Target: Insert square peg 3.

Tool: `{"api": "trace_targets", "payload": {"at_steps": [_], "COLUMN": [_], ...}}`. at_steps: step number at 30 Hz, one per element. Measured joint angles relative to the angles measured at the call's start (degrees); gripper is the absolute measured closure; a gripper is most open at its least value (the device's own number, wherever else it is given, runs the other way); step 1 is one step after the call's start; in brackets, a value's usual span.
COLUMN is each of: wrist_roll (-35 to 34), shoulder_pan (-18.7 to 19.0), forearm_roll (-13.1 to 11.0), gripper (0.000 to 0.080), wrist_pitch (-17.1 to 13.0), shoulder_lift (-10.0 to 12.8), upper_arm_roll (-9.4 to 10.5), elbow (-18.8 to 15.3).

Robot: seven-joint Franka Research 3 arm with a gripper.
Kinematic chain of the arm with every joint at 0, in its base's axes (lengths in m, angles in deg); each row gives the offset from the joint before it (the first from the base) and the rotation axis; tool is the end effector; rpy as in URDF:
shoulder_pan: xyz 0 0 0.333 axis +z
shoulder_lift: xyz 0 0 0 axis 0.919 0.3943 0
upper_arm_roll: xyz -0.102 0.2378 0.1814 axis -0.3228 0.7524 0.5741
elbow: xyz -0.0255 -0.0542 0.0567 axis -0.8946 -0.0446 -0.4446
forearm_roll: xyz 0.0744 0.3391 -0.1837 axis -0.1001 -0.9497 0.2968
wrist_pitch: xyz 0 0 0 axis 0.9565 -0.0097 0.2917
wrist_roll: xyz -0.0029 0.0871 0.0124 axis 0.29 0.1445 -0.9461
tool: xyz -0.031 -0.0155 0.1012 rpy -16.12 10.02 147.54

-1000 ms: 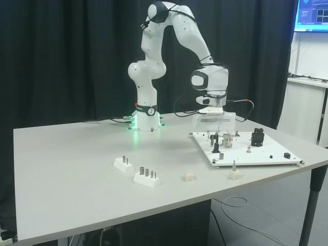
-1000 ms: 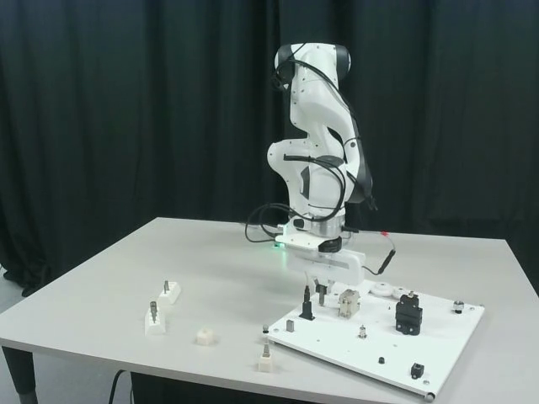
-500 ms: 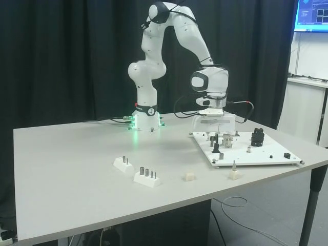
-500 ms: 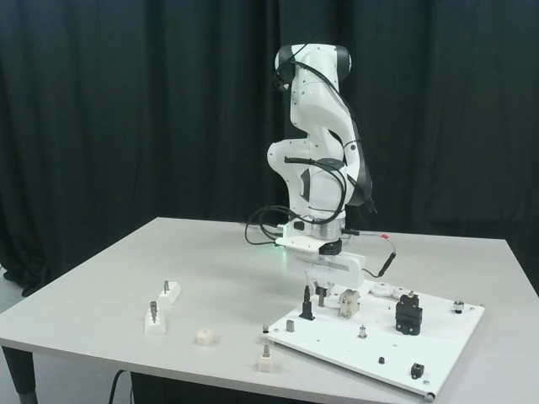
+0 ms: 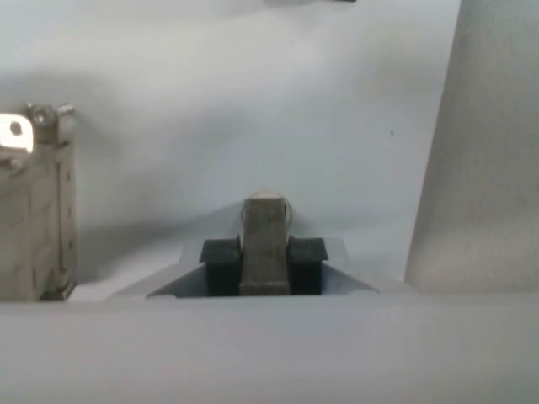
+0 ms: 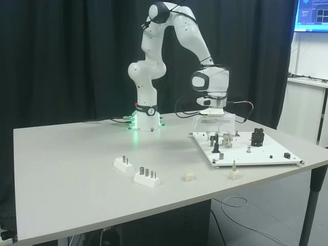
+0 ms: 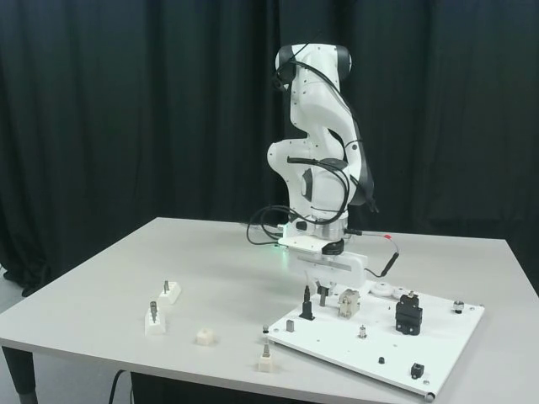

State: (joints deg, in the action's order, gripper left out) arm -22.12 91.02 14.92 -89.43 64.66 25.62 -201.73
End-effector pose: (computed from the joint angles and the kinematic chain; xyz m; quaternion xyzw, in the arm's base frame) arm 0.4547 0.1400 0.2239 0.8703 -0.4915 0.0270 0.0157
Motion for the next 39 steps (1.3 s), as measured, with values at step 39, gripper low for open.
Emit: {"api": "trace_targets", "payload": {"at_steps": [39], "wrist_roll": [-1.4], "shoulder_pan": [0.0], "forearm_roll": [0.0], "gripper": [0.0689], "wrist_pitch": [0.1], "shoulder_lift": [0.0], "upper_arm_roll": [0.25], "elbow": [-0.2]}}
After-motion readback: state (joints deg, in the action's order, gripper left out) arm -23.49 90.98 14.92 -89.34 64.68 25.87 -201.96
